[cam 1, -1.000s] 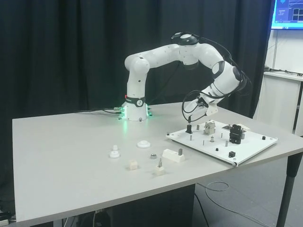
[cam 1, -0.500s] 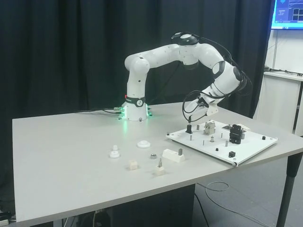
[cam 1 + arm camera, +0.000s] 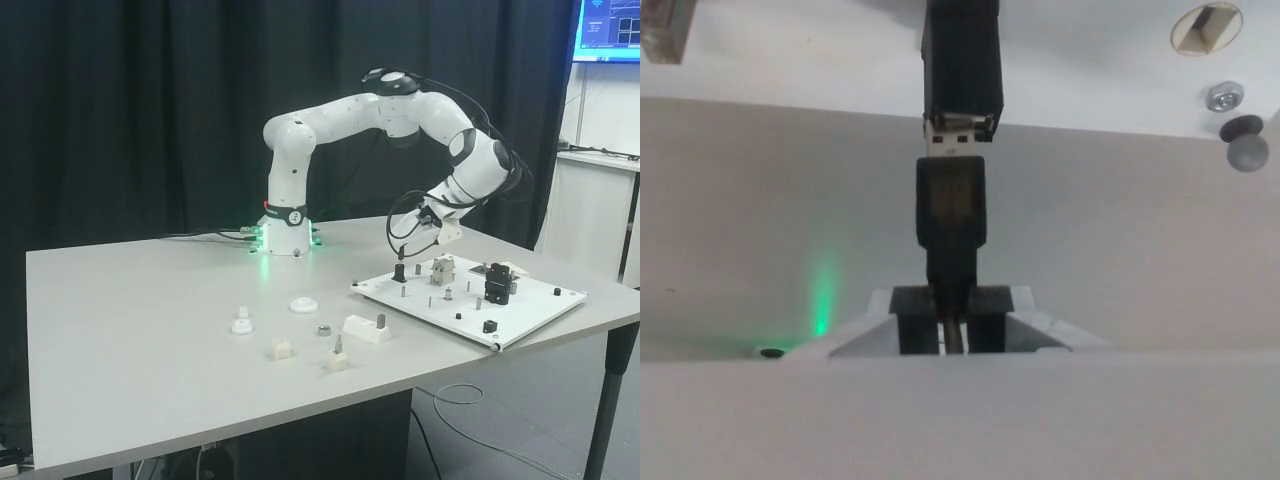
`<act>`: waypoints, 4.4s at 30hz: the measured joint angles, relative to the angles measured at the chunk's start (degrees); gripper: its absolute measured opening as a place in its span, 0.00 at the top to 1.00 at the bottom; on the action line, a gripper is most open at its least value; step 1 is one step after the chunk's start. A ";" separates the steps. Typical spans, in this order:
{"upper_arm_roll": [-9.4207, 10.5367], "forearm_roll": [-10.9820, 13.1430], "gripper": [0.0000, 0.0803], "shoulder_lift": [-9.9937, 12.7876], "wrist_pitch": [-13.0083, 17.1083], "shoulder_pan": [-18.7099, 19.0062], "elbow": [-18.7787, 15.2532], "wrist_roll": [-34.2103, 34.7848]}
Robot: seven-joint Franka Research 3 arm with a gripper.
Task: Insert USB.
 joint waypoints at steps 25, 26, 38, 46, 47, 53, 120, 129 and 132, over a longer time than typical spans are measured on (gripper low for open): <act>-0.02 -0.19 0.93 0.02 0.40 -0.16 0.02 0.05; -0.02 -0.24 0.93 0.04 0.45 -0.18 0.02 0.05; -0.02 -0.54 0.93 0.19 0.75 -0.57 0.00 0.05; 0.03 -0.54 0.93 0.19 0.39 -0.63 -0.01 0.05; 0.05 -0.54 0.93 0.19 0.26 -0.63 -0.01 0.05; 0.22 -0.53 0.93 0.19 -0.62 -0.53 -0.01 0.05; 0.49 1.19 0.93 0.15 1.73 -0.22 -1.03 -1.28; 0.39 1.40 0.93 0.09 1.80 -0.21 -1.24 -1.91; 0.32 1.53 0.93 0.07 1.80 -0.17 -1.34 -1.91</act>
